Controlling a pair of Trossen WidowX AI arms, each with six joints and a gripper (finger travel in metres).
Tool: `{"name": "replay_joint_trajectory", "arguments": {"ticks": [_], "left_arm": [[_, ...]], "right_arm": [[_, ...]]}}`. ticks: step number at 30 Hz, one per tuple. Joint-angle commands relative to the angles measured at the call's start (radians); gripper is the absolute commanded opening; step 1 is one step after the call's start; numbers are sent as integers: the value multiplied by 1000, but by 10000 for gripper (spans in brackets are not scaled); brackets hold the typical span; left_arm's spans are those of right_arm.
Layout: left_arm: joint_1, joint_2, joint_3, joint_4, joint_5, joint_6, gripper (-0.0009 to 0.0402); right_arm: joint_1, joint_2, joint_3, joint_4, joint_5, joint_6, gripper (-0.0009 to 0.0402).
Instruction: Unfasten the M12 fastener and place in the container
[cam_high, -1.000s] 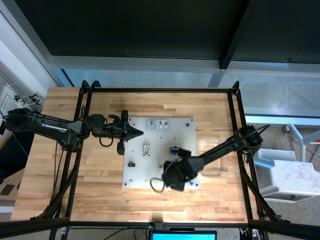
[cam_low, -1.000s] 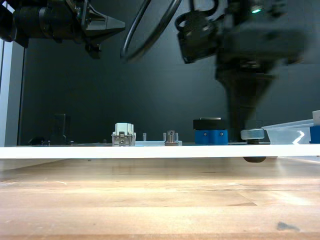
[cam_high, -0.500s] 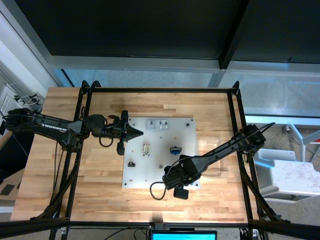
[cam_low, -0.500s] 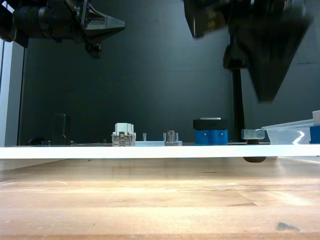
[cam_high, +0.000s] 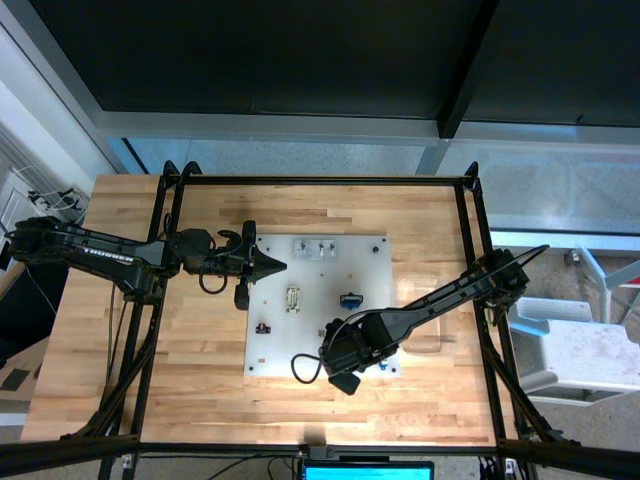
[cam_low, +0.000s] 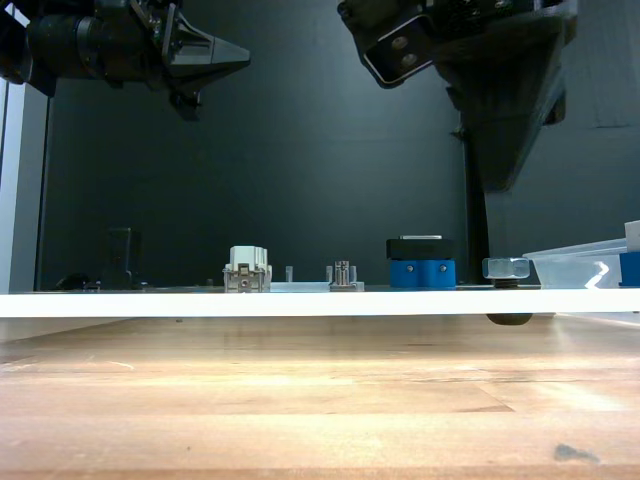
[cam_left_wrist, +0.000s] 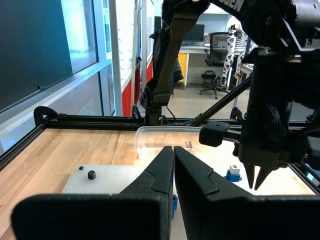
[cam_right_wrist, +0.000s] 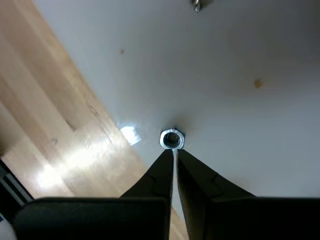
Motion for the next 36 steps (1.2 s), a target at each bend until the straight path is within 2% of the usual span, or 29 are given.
{"name": "replay_joint_trajectory", "arguments": {"ticks": [1, 4, 8, 12, 29, 36], "left_arm": [[0, 0, 0, 1, 0, 0, 0], [0, 0, 0, 0, 0, 0, 0], [0, 0, 0, 1, 0, 0, 0], [0, 0, 0, 0, 0, 0, 0], [0, 0, 0, 1, 0, 0, 0], [0, 0, 0, 1, 0, 0, 0]], "right_arm": [[2, 10, 1, 1, 7, 2, 76], [3, 10, 0, -2, 44, 25, 135], [3, 10, 0, -6, 50, 47, 201], [3, 27, 1, -14, 51, 49, 238], [2, 92, -11, 5, 47, 34, 241], [0, 92, -22, 13, 47, 36, 210]]}}
